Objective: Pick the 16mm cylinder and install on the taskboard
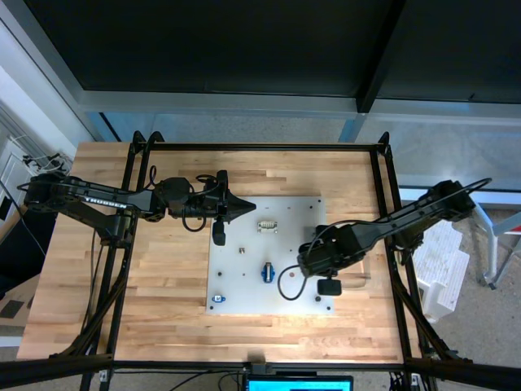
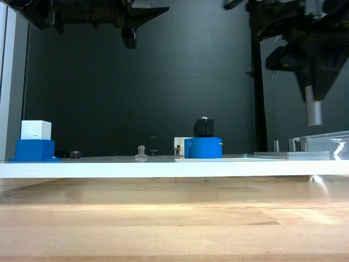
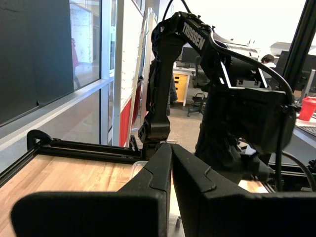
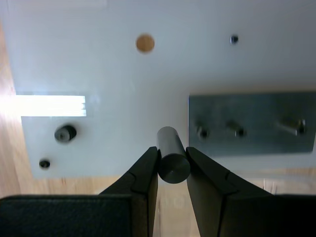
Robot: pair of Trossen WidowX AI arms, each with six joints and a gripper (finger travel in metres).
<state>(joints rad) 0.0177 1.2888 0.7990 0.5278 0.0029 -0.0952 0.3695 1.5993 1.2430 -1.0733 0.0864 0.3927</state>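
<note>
Above the taskboard point(image 1: 285, 244), you are running two grippers and carrying one 16mm cylinder point(image 4: 170, 148).

- **Right gripper** point(image 4: 173, 165): it is pointing straight down from a bent arm. Its fingers are clamping the cylinder, which is hanging upright, clear of the board, near the one grey metal block point(image 4: 252, 123).
- **Left gripper** point(image 3: 171, 163): it is reaching level over the board's far left part, fingers pressing together on nothing.
- **Board:** it is carrying one blue fitting point(image 1: 267, 273), one blue base point(image 1: 216, 299) and one beige connector point(image 1: 267, 226).
- **Tray:** one clear tray point(image 2: 327, 139) is lying at the right; you cannot tell its contents.
</note>
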